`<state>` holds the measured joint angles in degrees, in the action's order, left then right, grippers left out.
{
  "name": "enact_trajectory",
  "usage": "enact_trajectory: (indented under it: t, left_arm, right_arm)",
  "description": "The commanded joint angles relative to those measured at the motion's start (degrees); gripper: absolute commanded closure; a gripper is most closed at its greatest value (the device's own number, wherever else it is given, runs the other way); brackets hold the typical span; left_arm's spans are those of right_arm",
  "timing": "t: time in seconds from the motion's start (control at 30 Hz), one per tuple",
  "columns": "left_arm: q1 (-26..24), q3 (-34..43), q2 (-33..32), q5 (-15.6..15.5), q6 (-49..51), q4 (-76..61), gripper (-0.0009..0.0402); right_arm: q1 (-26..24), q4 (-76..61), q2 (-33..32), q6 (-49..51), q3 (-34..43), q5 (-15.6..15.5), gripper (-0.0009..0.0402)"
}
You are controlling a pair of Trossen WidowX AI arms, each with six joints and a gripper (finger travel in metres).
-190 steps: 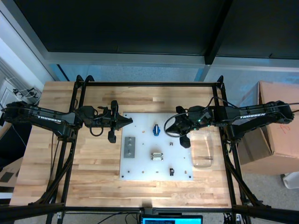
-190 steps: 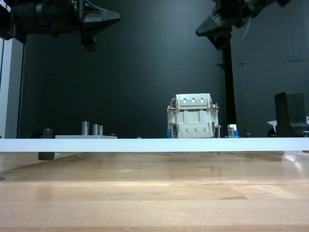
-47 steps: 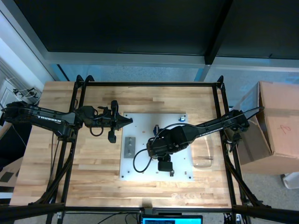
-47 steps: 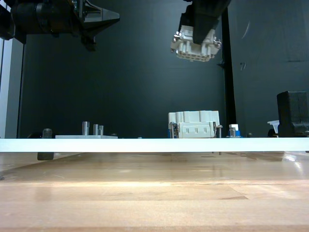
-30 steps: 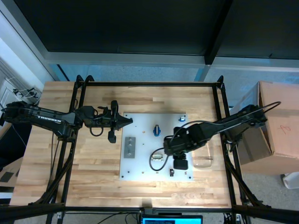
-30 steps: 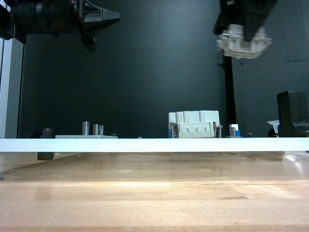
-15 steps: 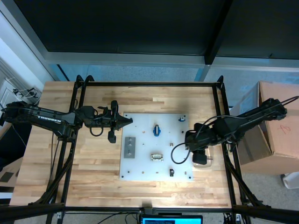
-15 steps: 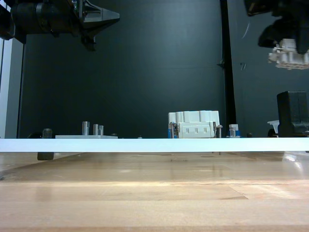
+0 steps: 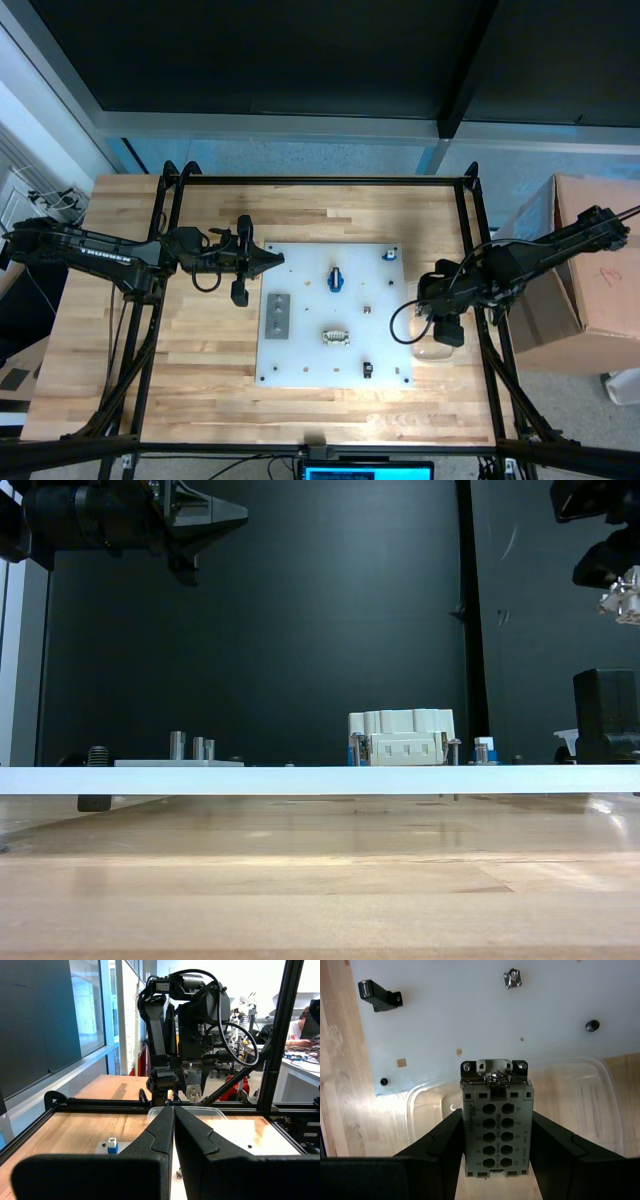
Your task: Remove the HAN10E connector from the taskboard and place in the container
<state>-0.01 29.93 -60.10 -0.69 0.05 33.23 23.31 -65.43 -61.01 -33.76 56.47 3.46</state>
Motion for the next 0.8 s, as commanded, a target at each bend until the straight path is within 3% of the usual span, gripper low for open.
enact_trajectory:
  t: [0.03,0.8]
  left_arm:
    - [0.02,0.02,-0.02,0.0,-0.02,0.02,0.0393]
    - [0.02,0.02,-0.02,0.0,-0.02,0.02,0.0393]
  right_arm:
    - [0.04,-0.59,0.59,0.02,-0.37,0.04,0.0384]
    - [0.52,-0.68,0.83,0.09,-0.42,0.04,0.0384]
